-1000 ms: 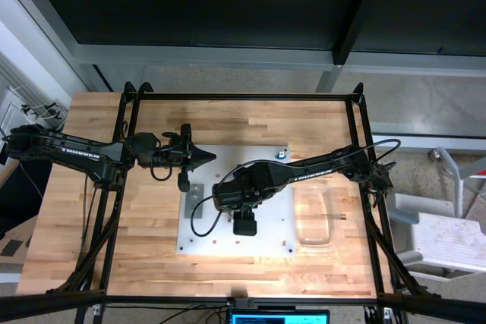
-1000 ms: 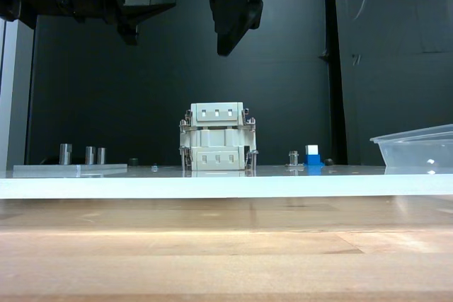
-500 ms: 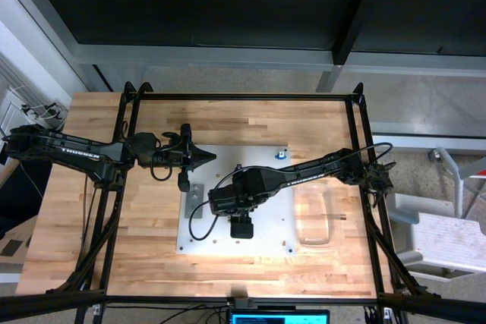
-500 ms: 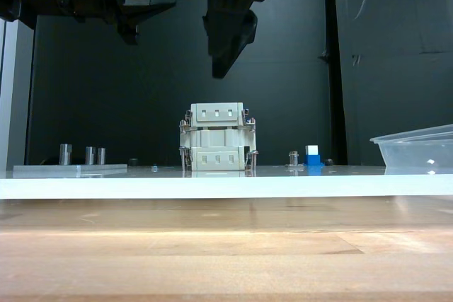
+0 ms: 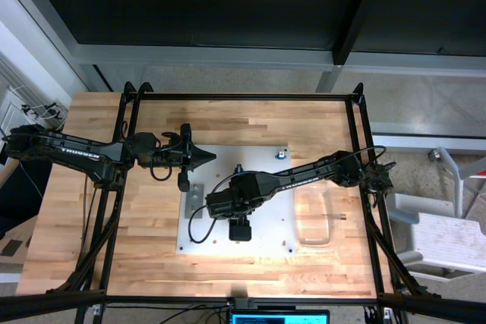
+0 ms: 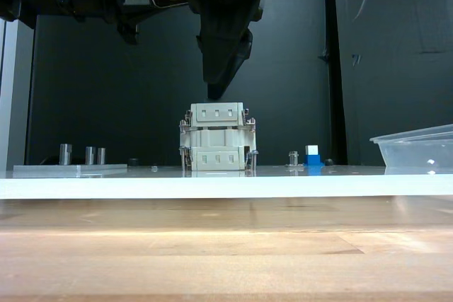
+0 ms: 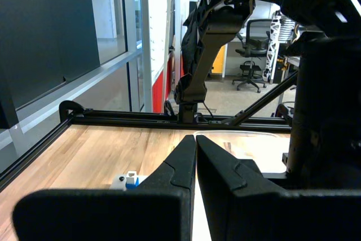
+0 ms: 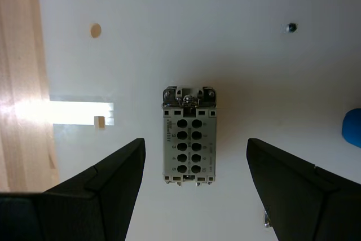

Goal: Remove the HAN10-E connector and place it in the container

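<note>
1. The HAN10-E connector stands upright about the middle of the white task board, seated in its latched base. Judged: not yet removed.
2. The right gripper hangs directly above the connector, tips pointing down and just clear of its top face. In the right wrist view its fingers are spread wide apart, one to either side of the connector, touching nothing.
3. The left gripper is held high over the far-left part of the board, well apart from the connector. Its fingers are pressed together on nothing. It appears parked.
4. The container sits on the bench just beside the board's right edge. Nothing shows inside it.
5. A small blue part stands on the board between the connector and the container, untouched.
6. Assessment: only the approach is made. Left to do:
   - lower and grip the connector
   - pull it free of the base
   - carry it to the container
   - release it there
</note>
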